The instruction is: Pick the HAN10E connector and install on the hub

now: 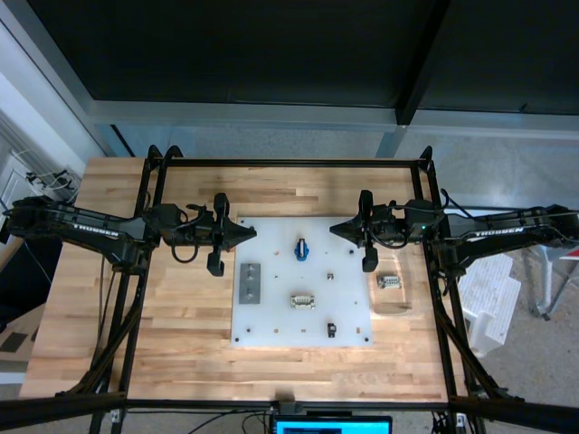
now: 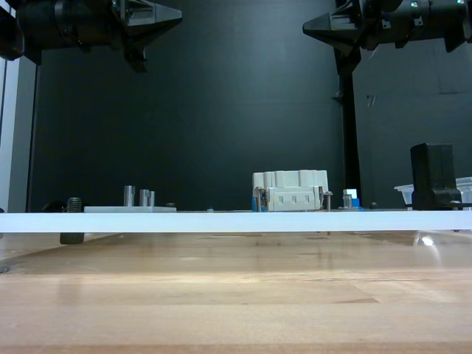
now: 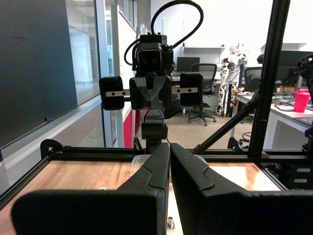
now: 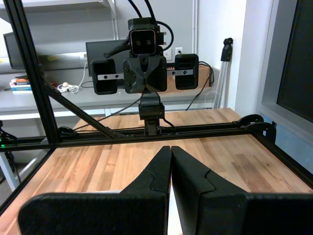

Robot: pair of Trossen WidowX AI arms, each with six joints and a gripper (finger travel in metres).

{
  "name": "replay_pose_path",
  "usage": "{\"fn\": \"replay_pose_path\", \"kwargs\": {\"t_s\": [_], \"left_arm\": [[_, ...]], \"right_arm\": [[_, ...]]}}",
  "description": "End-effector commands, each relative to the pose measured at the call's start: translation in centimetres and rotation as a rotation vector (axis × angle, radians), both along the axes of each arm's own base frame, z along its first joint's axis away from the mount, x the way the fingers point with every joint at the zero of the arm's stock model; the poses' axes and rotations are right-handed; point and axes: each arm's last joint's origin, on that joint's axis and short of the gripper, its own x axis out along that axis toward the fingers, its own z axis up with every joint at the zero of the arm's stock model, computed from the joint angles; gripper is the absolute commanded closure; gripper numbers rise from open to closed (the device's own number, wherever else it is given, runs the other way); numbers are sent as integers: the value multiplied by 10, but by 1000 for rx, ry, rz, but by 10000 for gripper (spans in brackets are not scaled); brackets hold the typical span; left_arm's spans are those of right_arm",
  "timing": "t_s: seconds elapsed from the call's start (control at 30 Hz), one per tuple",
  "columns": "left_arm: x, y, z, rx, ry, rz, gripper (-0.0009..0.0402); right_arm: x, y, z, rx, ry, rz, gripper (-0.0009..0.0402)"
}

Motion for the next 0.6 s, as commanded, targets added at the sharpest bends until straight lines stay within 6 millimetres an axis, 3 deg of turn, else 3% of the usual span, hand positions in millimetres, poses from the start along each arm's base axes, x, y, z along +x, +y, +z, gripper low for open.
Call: {"fn": "replay_pose_path", "kwargs": {"t_s": [0.03, 0.33, 0.6], "left_arm": [[0, 0, 0, 0, 0, 0, 393], [0, 0, 0, 0, 0, 0, 393], [0, 0, 0, 0, 0, 0, 393]], "right_arm": [[0, 0, 0, 0, -2, 1, 393], [0, 2, 1, 32, 11, 81, 393], [-5, 4, 13, 53, 368, 93, 393]]}}
